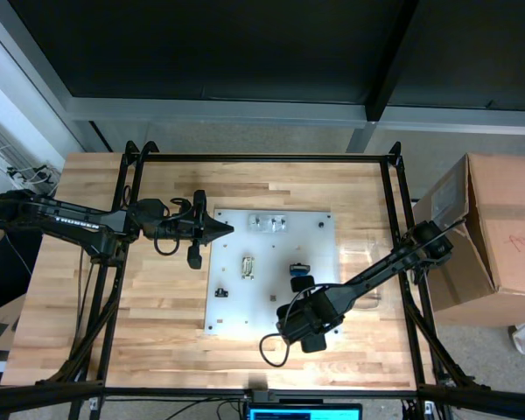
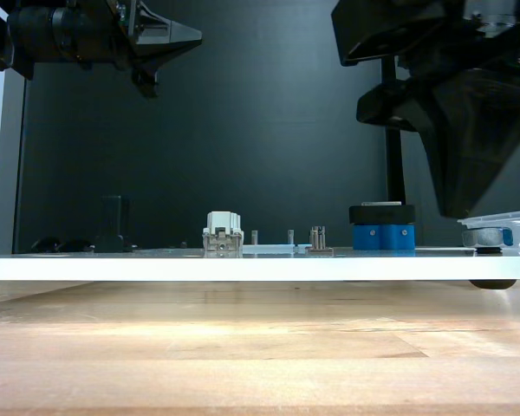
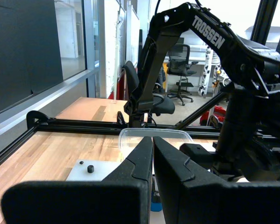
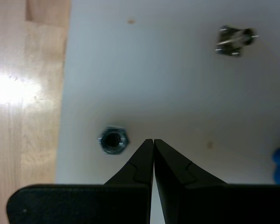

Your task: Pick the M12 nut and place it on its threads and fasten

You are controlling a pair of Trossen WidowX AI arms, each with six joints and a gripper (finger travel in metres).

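The small silver nut [image 4: 113, 140] lies flat near the white board's [image 4: 144, 84] edge, its hole dark. In the low view the nut [image 2: 487, 236] rests on something short and black, apparently its stud; no ribs show. My right gripper [image 4: 153, 140] hangs just above the board beside the nut, shut with nothing between its fingers. In the low view the right gripper [image 2: 455, 212] ends slightly left of and above the nut. In the high view the right gripper [image 1: 313, 334] covers the stud's place. My left gripper [image 1: 230, 229] hovers shut and empty at the board's far left side.
A clear tray [image 3: 154, 135] stands right of the board. A blue block with a black cap [image 2: 382, 227], a white connector [image 2: 223, 234] and small pins stand mid-board. A cardboard box [image 1: 481, 227] sits beyond the table's right edge.
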